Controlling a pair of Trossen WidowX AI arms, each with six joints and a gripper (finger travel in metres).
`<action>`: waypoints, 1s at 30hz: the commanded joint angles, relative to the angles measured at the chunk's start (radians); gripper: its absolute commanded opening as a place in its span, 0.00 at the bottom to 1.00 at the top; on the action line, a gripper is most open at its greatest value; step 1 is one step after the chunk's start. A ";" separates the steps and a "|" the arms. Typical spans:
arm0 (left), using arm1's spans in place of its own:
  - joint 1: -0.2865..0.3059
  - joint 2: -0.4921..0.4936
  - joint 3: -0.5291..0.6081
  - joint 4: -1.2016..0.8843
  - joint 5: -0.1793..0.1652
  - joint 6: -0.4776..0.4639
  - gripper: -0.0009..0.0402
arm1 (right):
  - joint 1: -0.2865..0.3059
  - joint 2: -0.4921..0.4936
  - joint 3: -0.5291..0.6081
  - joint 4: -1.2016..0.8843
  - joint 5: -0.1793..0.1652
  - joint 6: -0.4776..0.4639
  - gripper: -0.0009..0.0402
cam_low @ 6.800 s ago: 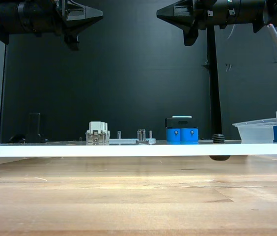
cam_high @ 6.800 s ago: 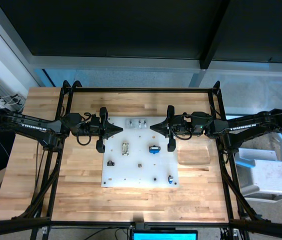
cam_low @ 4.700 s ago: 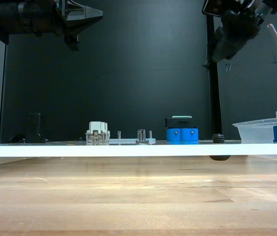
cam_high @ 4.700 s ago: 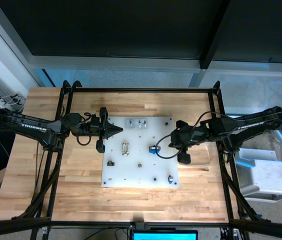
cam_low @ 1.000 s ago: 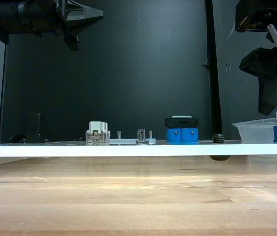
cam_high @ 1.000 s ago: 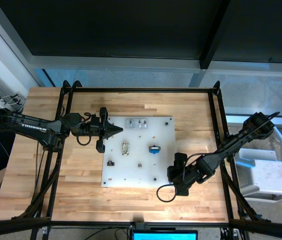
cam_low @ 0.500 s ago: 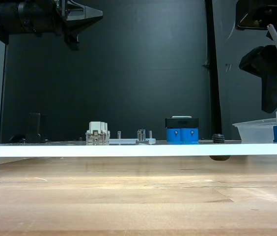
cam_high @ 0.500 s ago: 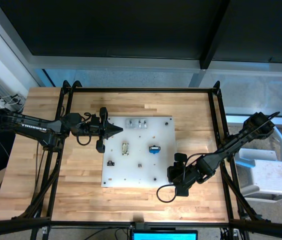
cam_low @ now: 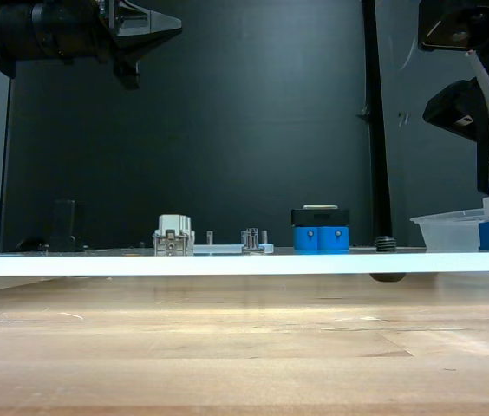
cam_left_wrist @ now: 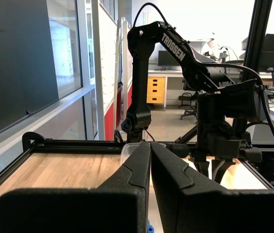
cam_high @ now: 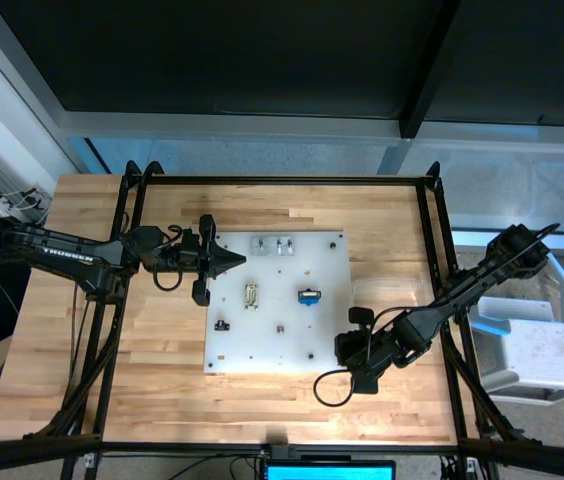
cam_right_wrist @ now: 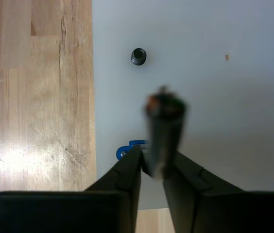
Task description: Remove the rj45 connector and place it in the container
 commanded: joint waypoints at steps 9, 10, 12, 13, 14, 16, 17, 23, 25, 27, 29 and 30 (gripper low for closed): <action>0.000 0.000 0.000 0.000 0.000 0.000 0.02 | 0.000 0.000 0.000 0.005 0.005 0.002 0.02; 0.000 0.000 0.000 0.000 0.000 0.000 0.02 | 0.000 0.000 0.000 0.005 0.005 0.002 0.02; 0.000 0.000 0.000 0.000 0.000 0.000 0.02 | 0.000 0.000 0.000 0.006 0.005 0.002 0.02; 0.000 0.000 0.000 0.000 0.000 0.000 0.02 | 0.000 0.000 0.000 0.006 0.005 0.002 0.02; 0.000 0.000 0.000 0.000 0.000 0.000 0.02 | 0.000 0.000 0.000 0.006 0.005 0.002 0.02; 0.000 0.000 0.000 0.000 0.000 0.000 0.02 | 0.000 -0.001 0.000 0.006 0.005 0.002 0.02; 0.000 0.000 0.000 0.000 0.000 0.000 0.02 | 0.000 -0.004 0.000 0.006 0.005 0.002 0.02; 0.000 0.000 0.000 0.000 0.000 0.000 0.02 | 0.000 -0.013 0.000 0.005 0.005 0.001 0.02; 0.000 0.000 0.000 0.000 0.000 0.000 0.02 | 0.000 -0.017 0.000 0.005 0.004 0.001 0.02; 0.000 0.000 0.000 0.000 0.000 0.000 0.02 | 0.000 -0.024 0.000 0.005 0.004 0.000 0.02; 0.000 0.000 0.000 0.000 0.000 0.000 0.02 | 0.000 -0.035 0.000 0.004 0.004 -0.003 0.02; 0.000 0.000 0.000 0.000 0.000 0.000 0.02 | 0.000 -0.041 0.000 0.004 0.005 -0.003 0.02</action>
